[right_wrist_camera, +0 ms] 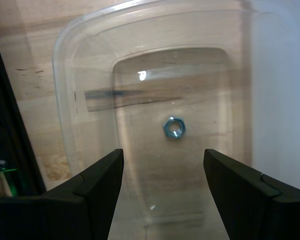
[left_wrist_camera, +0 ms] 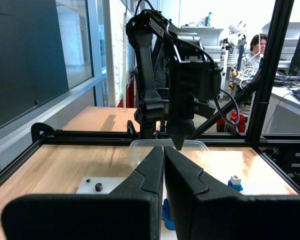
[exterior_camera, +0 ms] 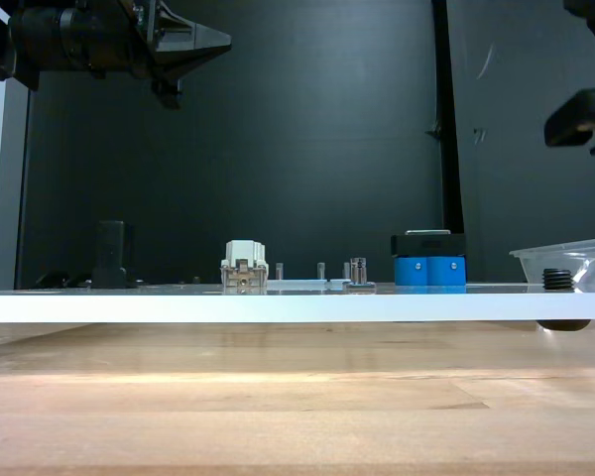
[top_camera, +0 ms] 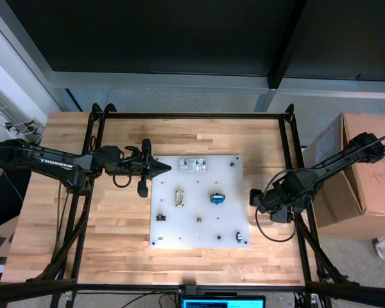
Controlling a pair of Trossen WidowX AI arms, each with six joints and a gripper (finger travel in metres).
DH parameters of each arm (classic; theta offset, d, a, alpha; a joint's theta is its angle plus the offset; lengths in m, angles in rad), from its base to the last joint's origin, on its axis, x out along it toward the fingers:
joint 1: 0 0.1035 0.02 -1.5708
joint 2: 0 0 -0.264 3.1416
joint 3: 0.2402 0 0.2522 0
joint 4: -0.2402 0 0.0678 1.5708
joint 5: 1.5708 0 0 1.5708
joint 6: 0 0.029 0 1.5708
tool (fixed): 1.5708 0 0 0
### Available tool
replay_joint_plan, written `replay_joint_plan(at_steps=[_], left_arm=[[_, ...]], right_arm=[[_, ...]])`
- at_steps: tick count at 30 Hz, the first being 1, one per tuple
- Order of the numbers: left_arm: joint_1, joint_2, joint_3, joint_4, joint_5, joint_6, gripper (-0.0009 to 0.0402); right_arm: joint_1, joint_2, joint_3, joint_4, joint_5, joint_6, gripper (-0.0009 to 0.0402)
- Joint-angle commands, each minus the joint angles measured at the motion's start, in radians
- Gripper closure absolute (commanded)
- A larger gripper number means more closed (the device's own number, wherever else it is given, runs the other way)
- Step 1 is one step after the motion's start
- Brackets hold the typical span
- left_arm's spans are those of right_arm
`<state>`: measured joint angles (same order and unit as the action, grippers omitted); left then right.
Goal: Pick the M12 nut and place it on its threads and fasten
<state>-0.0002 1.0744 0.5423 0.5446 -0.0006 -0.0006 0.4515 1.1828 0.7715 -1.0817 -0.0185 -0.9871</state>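
The small silver nut (right_wrist_camera: 174, 127) lies flat and free on the floor of the clear tray (right_wrist_camera: 90, 60). Above it hangs my right gripper (right_wrist_camera: 162, 156), open, with one finger on either side and clear of the nut. From above, the right gripper (top_camera: 255, 197) is just off the white board's (top_camera: 192, 221) right edge. The black ribbed stud (exterior_camera: 557, 280) stands bare, its ribs showing. High over the board's left edge, my left gripper (top_camera: 165, 169) points right, shut on nothing; it is also visible in the low view (exterior_camera: 221, 42).
On the board stand a blue block (exterior_camera: 429, 266), a beige connector (exterior_camera: 243, 270) and small silver posts (exterior_camera: 357, 270). A black frame (top_camera: 192, 116) rings the table. A cardboard box (top_camera: 353, 173) sits at the right.
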Motion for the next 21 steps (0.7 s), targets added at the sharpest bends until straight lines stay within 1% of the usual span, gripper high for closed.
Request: replay_joint_plan(at_steps=[1,11,21], left_arm=[[0.000,0.000,0.000,0.000,0.000,0.000,0.0393],[0.000,0.000,0.000,0.000,0.000,0.000,0.0393],[0.000,0.000,0.000,0.000,0.000,0.000,0.0393]], right_arm=[[0.001,0.033,-0.019,0.049,0.000,-0.002,0.0179],[0.005,0.145,-0.035,0.152,-0.005,-0.025,0.0181],[0.005,0.232,-0.043,0.192,-0.008,-0.016,0.0181]])
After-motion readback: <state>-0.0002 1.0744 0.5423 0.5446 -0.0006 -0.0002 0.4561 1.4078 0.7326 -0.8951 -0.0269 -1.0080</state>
